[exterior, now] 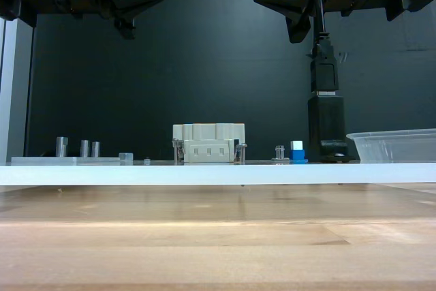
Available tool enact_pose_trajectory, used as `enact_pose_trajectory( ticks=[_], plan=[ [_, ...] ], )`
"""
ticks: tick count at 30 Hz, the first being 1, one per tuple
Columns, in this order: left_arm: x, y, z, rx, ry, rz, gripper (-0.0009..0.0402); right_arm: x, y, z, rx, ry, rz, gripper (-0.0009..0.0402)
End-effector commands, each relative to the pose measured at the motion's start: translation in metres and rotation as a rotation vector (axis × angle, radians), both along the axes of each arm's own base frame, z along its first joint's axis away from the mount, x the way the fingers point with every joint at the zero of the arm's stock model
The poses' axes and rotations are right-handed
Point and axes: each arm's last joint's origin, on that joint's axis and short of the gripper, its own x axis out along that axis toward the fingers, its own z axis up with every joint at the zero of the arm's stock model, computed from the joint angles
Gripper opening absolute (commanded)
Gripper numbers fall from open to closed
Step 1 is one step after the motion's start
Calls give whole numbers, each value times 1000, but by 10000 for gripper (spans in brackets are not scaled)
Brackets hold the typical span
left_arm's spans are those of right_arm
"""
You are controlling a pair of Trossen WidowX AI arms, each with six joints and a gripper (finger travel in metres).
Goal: Remove the USB connector from the USB hub and place in the container
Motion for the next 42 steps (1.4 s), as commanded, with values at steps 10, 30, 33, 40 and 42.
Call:
enact_pose_trajectory(
  ticks=[10,30,33,40,42],
  plan=[
    [0,0,0,0,0,0,1,0,0,3,0,-29,1,0],
    [0,0,0,0,0,0,1,5,17,42,38,384,56,0],
    [0,0,0,0,0,0,1,3,22,49,53,453,71,0],
    [0,0,0,0,0,0,1,-4,38,60,50,536,80,0],
    [0,0,0,0,0,0,1,-6,42,60,39,561,91,0]
  ],
)
